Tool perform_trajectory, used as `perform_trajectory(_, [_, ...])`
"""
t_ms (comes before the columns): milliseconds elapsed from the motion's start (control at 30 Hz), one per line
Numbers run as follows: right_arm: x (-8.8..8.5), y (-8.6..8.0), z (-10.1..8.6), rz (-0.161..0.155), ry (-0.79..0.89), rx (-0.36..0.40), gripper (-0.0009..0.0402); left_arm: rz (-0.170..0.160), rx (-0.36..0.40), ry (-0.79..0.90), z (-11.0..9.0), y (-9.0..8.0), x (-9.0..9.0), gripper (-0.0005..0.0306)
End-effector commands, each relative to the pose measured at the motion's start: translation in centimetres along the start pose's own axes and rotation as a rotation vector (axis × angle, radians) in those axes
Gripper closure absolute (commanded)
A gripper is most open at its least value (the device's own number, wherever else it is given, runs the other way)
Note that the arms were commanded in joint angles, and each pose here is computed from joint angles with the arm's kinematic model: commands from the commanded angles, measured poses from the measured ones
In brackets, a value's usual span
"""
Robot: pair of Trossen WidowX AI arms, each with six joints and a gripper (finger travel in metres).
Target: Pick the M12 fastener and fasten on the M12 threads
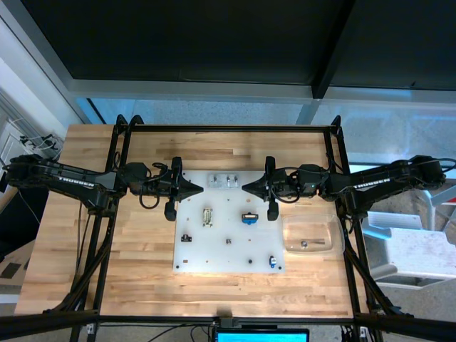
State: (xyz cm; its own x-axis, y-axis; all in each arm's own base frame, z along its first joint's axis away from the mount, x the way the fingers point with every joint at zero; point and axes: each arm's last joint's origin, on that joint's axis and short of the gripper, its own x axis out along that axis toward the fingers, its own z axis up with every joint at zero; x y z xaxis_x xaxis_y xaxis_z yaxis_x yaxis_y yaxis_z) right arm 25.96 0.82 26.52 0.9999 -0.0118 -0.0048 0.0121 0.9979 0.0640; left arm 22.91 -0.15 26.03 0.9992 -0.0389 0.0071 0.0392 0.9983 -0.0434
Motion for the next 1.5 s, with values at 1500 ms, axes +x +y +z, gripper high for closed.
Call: perform_trajectory(1500, [-6.0,5.3,0.8,0.26,1.176,-0.389,0.0393,0.0,0.0,-0.001,0.0,0.0,0.0,0.03])
